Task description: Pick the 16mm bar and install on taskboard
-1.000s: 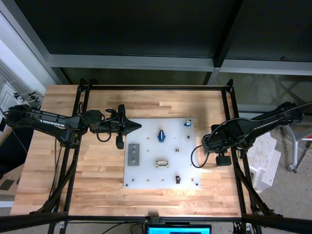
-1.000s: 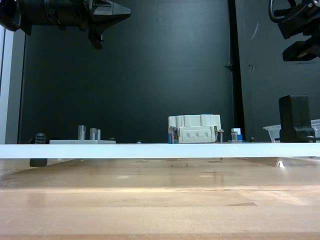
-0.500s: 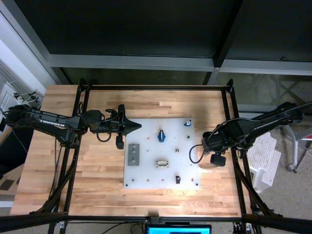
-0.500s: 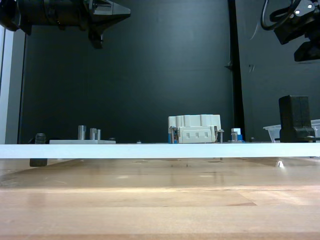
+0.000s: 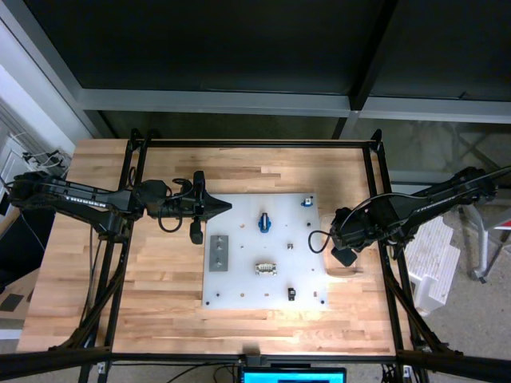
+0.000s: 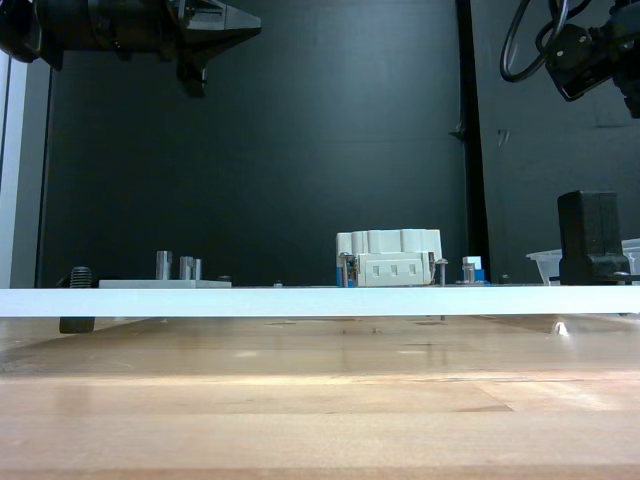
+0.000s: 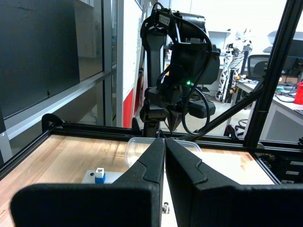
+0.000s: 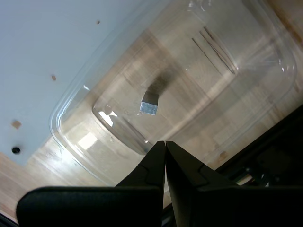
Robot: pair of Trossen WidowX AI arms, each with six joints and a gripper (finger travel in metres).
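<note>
My right jaws, clenched on nothing, have swung in over the clear tray (image 8: pixel 53 117) at the worktop's right edge, where the 16mm bar (image 8: pixel 150 104) lies free. They must open before descending. My left jaws hang clenched above the taskboard's (image 5: pixel 239 291) far-left corner.

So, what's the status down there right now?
Left gripper jaws shut, high over board far-left corner. Right gripper jaws shut, above clear tray. 16mm bar loose in tray. Nothing blocking.
</note>
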